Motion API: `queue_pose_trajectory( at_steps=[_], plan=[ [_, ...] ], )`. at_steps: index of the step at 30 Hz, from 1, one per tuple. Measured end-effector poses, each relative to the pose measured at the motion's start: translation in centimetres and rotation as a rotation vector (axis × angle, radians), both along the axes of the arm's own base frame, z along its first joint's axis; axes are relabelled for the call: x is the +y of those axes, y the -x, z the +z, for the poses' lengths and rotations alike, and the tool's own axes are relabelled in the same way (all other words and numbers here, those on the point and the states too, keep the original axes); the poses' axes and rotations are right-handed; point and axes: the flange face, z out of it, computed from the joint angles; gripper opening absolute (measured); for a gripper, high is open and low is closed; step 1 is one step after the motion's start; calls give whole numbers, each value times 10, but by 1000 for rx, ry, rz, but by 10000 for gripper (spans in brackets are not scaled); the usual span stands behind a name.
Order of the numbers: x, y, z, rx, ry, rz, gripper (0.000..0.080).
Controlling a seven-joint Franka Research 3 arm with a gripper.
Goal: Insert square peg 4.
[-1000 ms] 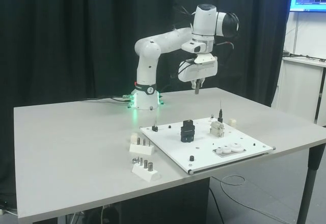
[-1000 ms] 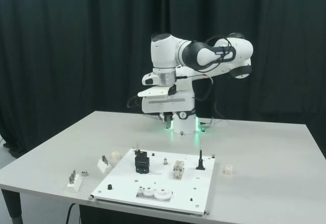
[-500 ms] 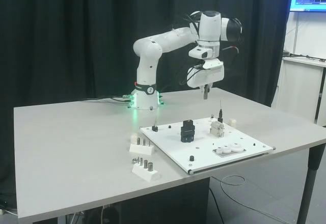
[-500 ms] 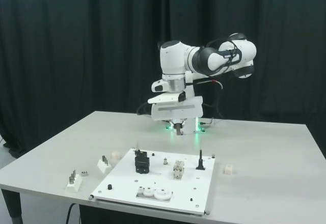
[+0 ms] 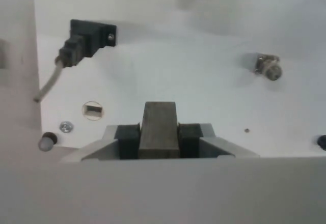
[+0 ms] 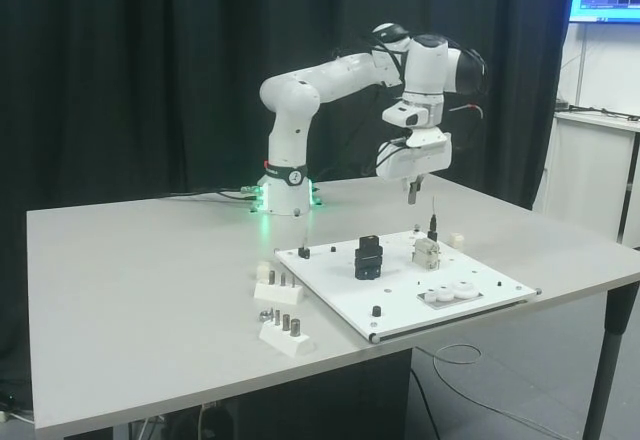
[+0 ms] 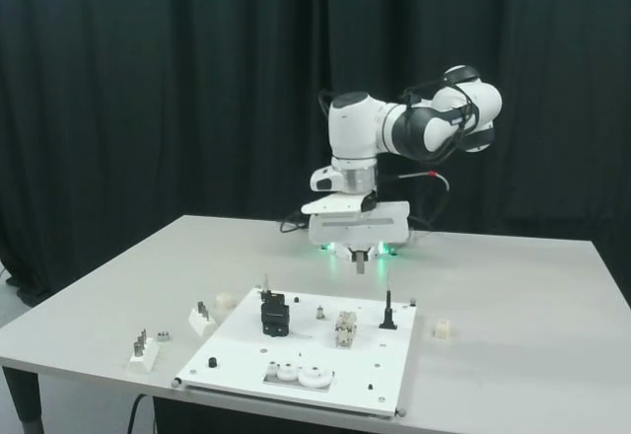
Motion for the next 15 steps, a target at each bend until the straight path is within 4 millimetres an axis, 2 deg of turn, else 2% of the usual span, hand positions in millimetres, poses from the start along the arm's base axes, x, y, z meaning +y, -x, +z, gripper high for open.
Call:
queue_pose_trajectory(
  at_steps=[15],
  plan=[
    [26, 20, -12, 7, 9, 21, 155]
  ],
)
